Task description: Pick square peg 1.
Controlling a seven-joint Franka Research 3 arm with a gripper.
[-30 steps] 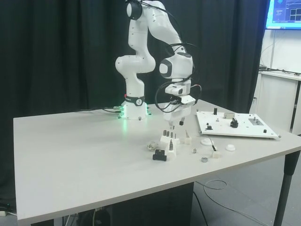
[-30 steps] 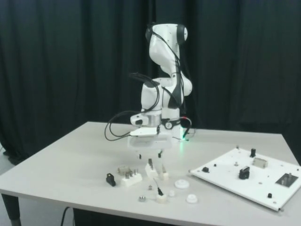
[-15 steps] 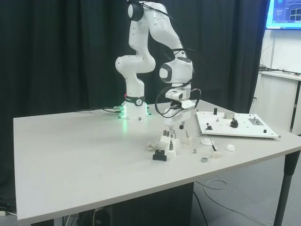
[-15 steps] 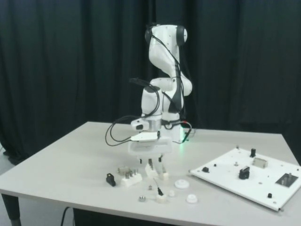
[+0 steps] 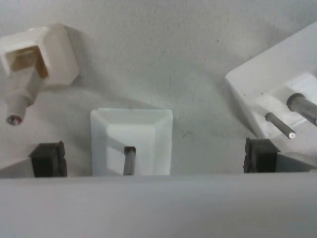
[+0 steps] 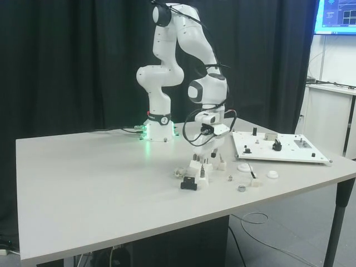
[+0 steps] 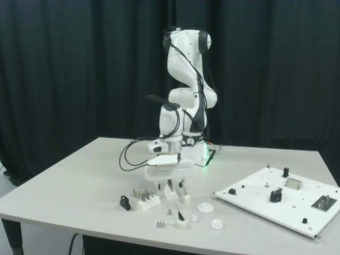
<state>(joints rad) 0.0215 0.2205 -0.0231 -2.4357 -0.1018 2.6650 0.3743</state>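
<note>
Thin grey square peg 1 [image 5: 129,159] standing in white block [image 5: 132,141], between wide-apart gripper [image 5: 153,157] fingers [image 5: 48,158].

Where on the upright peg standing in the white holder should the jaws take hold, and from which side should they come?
Grip the peg on the bare shank above its white holder, coming straight down from above. It stands upright between the open fingers, so closing across its flat sides looks safest.
</note>
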